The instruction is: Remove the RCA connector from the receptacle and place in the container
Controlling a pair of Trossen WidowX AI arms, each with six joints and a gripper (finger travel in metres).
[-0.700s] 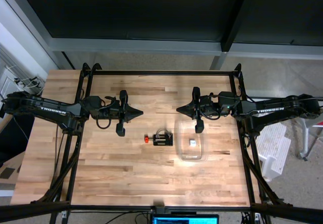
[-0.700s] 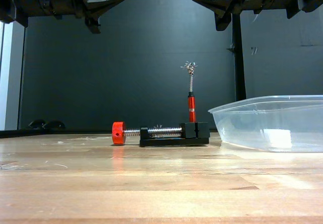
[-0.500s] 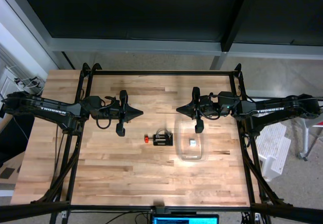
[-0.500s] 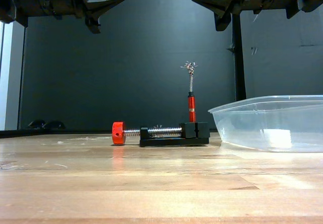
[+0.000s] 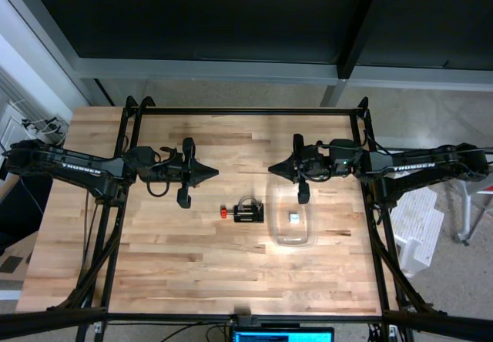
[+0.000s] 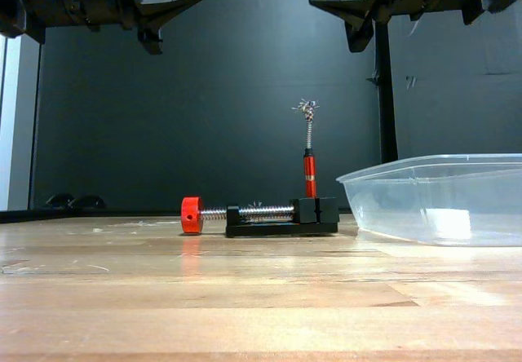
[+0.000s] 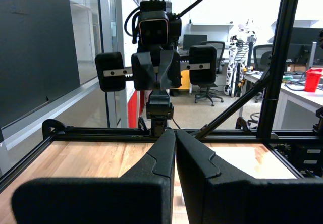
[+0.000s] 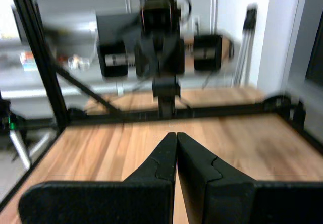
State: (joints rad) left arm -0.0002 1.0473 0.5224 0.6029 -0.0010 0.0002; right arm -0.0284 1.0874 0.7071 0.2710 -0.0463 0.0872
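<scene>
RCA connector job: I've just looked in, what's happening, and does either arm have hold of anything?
Nothing is being handled right now. The RCA connector stands upright in the receptacle, beside the container on the table. The left gripper and the right gripper both hang high above the table, pointing at each other, fingers shut and holding nothing. A small white piece lies in the container. The removal has not yet begun.
</scene>
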